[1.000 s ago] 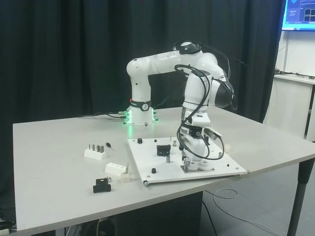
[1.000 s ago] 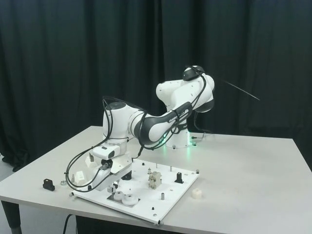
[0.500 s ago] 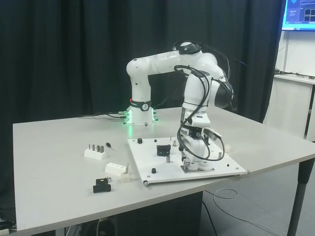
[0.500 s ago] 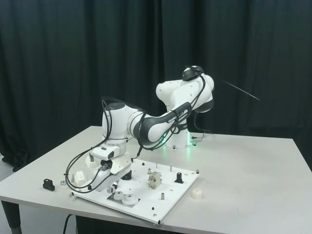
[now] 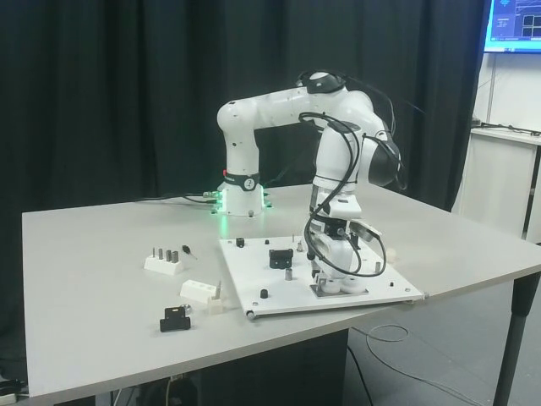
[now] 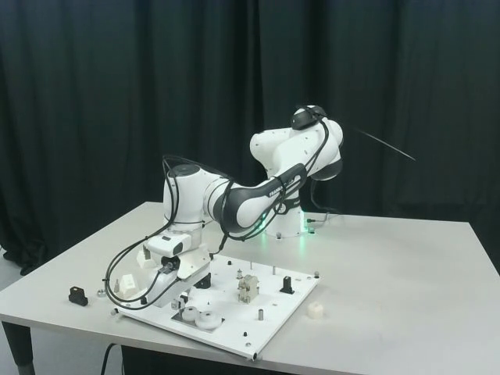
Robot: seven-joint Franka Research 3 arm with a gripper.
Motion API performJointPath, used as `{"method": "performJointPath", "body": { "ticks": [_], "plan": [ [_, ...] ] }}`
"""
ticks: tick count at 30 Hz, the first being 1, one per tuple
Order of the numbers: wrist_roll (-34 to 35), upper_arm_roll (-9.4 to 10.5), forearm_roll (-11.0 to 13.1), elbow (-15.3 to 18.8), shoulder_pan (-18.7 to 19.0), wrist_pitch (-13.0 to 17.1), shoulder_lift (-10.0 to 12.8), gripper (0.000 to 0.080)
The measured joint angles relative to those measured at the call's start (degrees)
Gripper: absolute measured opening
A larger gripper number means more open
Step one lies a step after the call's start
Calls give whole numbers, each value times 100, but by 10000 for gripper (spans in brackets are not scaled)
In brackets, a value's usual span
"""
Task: Insert small gear.
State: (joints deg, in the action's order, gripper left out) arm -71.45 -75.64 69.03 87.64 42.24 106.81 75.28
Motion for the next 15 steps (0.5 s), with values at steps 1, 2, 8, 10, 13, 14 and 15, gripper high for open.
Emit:
{"method": "performJointPath", "body": {
  "ticks": [1,2,8,10,13,14,15],
  "plan": [
    [0,0,0,0,0,-1,0,193],
    [0,0,0,0,-1,-2,0,193],
    [2,0,5,0,-3,-8,-1,193],
    [10,-1,5,0,-4,-11,-2,193],
    [47,-1,5,-1,-4,-34,-2,226],
    [68,-4,5,-2,-3,-39,-2,226],
    [93,-10,5,-4,-2,-47,-2,226]
  ]
}}
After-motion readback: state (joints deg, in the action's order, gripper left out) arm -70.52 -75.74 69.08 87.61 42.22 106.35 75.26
